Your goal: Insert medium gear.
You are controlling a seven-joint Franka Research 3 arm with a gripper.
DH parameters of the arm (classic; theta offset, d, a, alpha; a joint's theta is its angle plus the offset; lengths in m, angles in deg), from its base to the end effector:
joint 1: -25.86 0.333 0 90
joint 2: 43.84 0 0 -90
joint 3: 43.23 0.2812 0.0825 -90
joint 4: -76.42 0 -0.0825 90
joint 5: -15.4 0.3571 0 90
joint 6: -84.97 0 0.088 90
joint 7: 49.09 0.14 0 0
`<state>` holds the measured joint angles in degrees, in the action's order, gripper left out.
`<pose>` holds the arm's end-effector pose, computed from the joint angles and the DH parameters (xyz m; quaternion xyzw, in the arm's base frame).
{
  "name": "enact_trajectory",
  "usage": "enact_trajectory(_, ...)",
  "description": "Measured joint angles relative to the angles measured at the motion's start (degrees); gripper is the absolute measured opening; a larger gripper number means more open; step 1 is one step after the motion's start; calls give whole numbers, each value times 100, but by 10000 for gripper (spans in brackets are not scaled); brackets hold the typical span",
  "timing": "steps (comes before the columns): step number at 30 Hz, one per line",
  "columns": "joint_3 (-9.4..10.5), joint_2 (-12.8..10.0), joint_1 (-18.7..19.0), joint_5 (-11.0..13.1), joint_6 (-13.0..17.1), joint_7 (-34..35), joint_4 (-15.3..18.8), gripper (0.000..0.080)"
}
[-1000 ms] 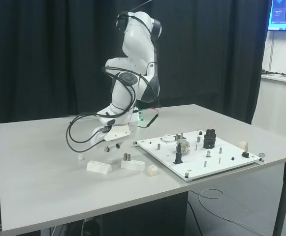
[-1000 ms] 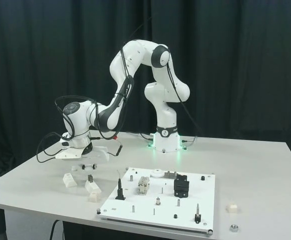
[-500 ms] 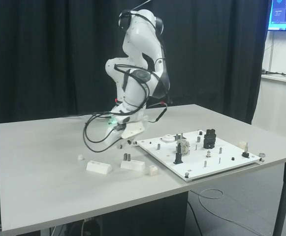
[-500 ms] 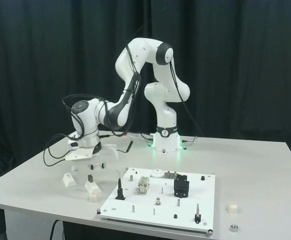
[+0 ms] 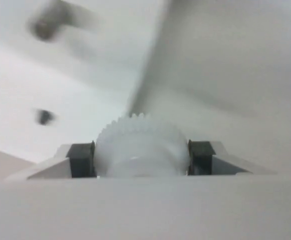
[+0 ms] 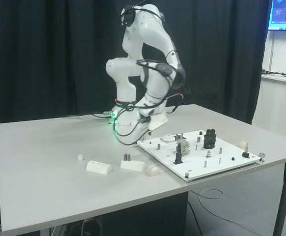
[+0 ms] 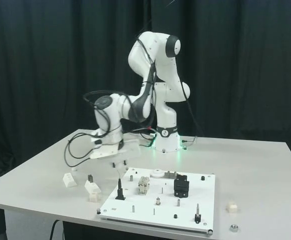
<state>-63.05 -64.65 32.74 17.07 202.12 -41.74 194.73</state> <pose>0.4918 -0.1163 0.1985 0.9654 -0.1824 -0.1816 0.0409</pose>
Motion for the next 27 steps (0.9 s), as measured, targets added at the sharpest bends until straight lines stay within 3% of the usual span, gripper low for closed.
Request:
enact_trajectory(10,217,508,615,-125,327,542,608,397)
enact_trajectory(27,734,1192,1280,-820,1265,1151,1684,397)
